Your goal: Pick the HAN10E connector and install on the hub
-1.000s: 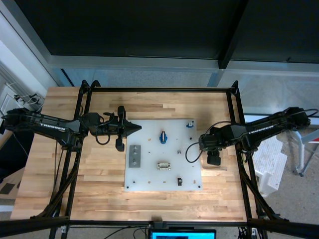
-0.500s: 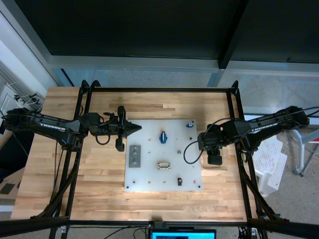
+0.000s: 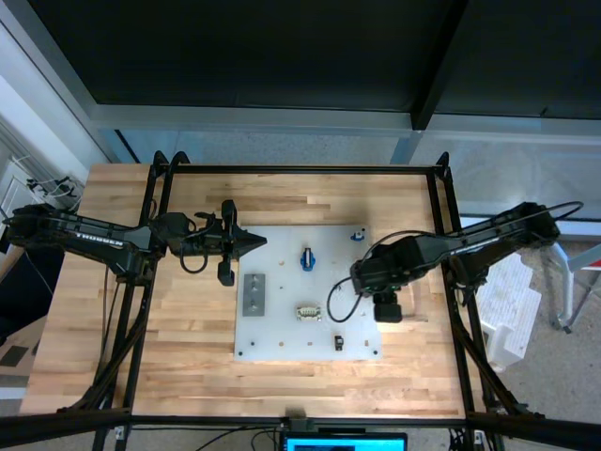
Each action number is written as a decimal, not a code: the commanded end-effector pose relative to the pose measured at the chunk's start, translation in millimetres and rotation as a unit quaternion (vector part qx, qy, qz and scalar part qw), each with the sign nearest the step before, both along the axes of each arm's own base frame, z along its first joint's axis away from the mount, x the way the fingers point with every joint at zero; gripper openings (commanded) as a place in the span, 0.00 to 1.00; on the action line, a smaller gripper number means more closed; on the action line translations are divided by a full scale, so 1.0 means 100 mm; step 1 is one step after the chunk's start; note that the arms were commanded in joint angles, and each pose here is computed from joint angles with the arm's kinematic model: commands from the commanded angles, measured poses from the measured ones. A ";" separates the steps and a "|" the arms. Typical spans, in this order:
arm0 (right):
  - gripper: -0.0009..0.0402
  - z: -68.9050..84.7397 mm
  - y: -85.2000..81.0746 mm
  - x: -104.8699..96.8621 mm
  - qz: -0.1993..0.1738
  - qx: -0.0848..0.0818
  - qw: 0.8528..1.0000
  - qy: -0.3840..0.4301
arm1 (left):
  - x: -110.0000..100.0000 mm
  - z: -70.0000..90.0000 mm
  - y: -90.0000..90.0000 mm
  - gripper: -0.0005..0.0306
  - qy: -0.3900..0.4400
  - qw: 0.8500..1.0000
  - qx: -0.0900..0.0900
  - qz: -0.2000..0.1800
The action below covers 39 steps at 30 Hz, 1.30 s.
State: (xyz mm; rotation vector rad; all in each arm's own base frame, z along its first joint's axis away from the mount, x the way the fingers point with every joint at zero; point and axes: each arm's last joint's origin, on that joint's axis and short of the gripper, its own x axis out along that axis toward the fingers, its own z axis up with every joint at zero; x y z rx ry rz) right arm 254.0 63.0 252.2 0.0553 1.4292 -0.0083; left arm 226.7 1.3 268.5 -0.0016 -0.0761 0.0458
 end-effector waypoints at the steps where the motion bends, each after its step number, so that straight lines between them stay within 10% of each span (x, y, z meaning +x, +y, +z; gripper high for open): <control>1: 0.05 0.01 0.04 0.14 -0.009 -0.004 1.000 -0.001 | 0.00 0.00 0.00 0.02 0.000 1.000 0.000 0.000; 39: 0.05 -0.11 0.42 1.45 0.013 -0.015 1.000 0.001 | 0.00 0.00 0.00 0.02 0.000 1.000 0.000 0.000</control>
